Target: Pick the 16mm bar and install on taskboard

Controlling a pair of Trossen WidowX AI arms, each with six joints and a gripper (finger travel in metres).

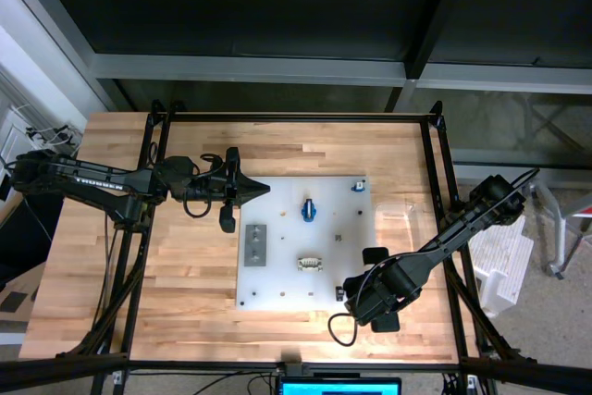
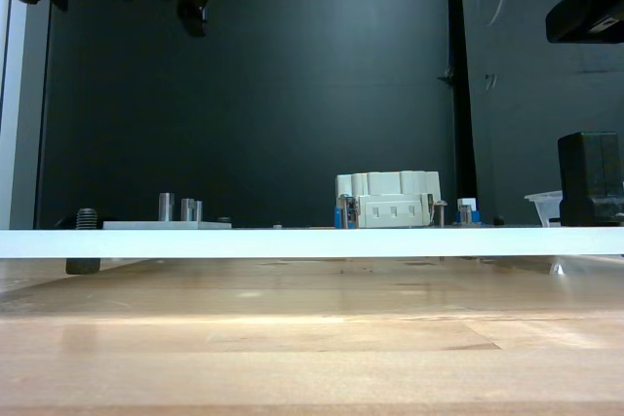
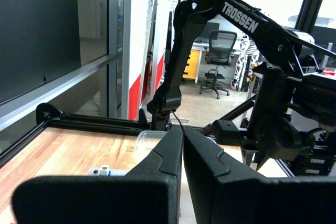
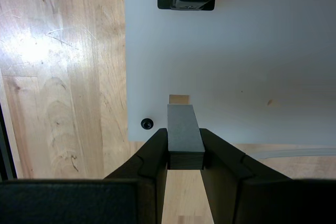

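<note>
Bar [image 4: 184, 121] clamped in R gripper [image 4: 184, 134] over taskboard [image 4: 247, 51]: wrist cam only. L gripper [image 3: 182, 130] closed, left edge.

a robotics lab or workshop. out past the left gripper [image 3: 182, 129], closed tight, rises the right arm [image 3: 239, 17] lettered trossen. farther beyond it are an office chair [image 3: 218, 56], an orange cabinet [image 3: 191, 61], a bare concrete floor [image 3: 205, 103] and red-and-white panels [image 3: 137, 51] by tall glazing. under the right gripper [image 4: 184, 135], clamped on the 16mm bar [image 4: 181, 116], a white task board [image 4: 236, 51] lies on a butcher-block table [image 1: 92, 256] ringed by a black metal frame [image 1: 296, 117]. near that gripper glows a screen [image 1: 340, 386].
</note>
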